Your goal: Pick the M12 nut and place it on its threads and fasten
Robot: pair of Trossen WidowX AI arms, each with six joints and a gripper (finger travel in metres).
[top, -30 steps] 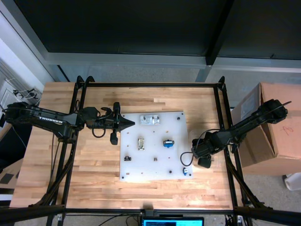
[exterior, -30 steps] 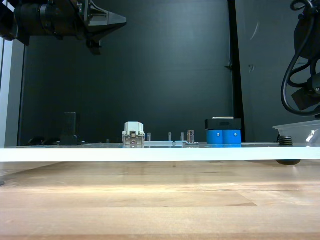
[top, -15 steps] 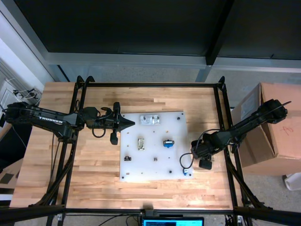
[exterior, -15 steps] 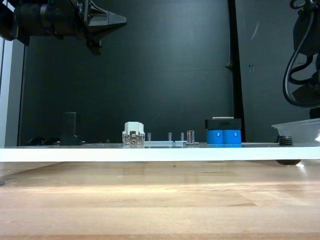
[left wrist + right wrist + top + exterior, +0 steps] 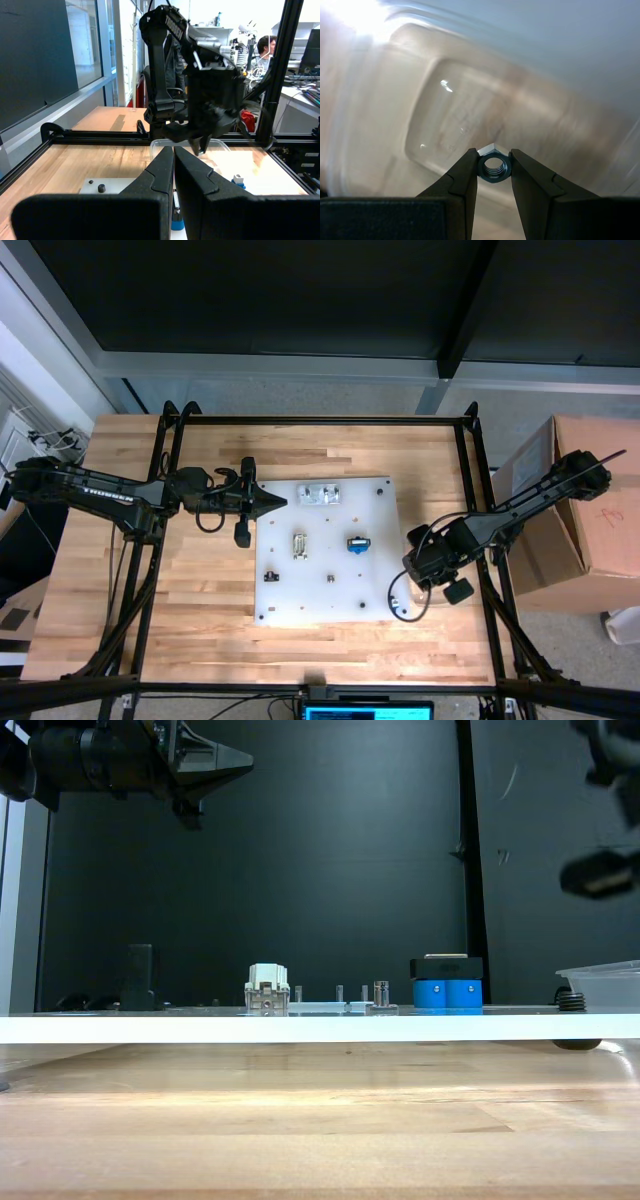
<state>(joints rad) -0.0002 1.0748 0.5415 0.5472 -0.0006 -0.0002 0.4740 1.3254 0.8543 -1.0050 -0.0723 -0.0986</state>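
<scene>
Over the worktop's board (image 5: 300, 592), my right jaws pinch the nut (image 5: 493, 167) above the tray (image 5: 605, 980), its bare stud (image 5: 572, 1003) beside; my left jaws hover closed at the board's left edge.

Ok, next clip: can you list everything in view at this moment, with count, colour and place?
white task board: one, white, mid-table.
short black ribbed stud: one, black, bare, board's near right edge.
clear plastic tray: one, clear, board's near right corner.
small silver M12 nut: one, silver, held in the right gripper above the tray, not on its stud.
blue block: one, blue, mid-board.
beige connector: one, beige, left of the blue block.
brown cardboard box: one, brown, right of the table.
wooden table: one, light wood, under the board.
left gripper: one, black, shut, raised over the board's far left.
right gripper: one, black, shut on the nut.
</scene>
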